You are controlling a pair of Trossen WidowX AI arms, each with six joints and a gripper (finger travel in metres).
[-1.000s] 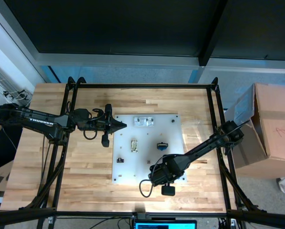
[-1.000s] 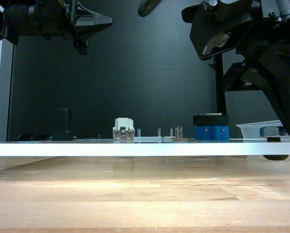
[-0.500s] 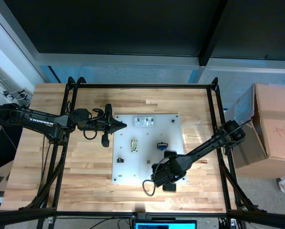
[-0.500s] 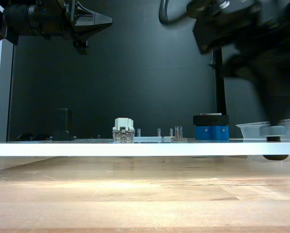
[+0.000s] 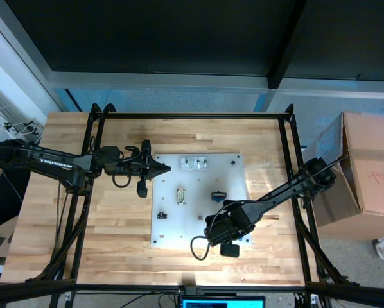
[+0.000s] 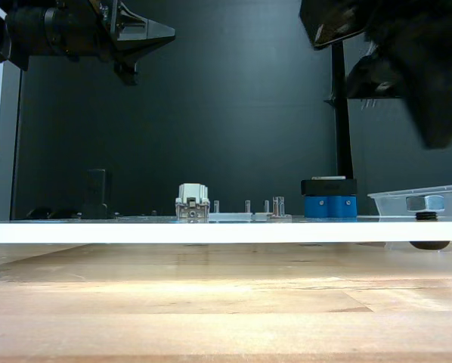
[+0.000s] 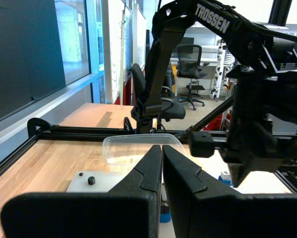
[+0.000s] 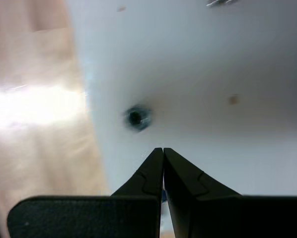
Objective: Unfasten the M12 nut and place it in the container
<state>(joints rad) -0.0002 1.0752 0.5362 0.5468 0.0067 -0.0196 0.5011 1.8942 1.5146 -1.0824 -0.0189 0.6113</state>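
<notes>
The right gripper has lifted clear of the M12 nut, jaws pressed together on nothing. The nut sits on its stud by the near right edge of the board. The left gripper, jaws together, hovers over the far left edge.

Wooden table, cardboard box, office chair, window, dark backdrop

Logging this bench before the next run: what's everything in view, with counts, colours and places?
Small silver nut: one, silver, on its black ribbed stud, board's near right edge.
Clear plastic tray: one, clear, beside board's right edge.
White board: one, white, on wooden table.
Blue-and-black block: one, mid-board.
White connector: one, mid-board.
Cardboard box: one, brown, right of table.
Left gripper: one, black, shut, raised over board's left edge.
Right gripper: one, black, shut, empty, raised above the nut.
</notes>
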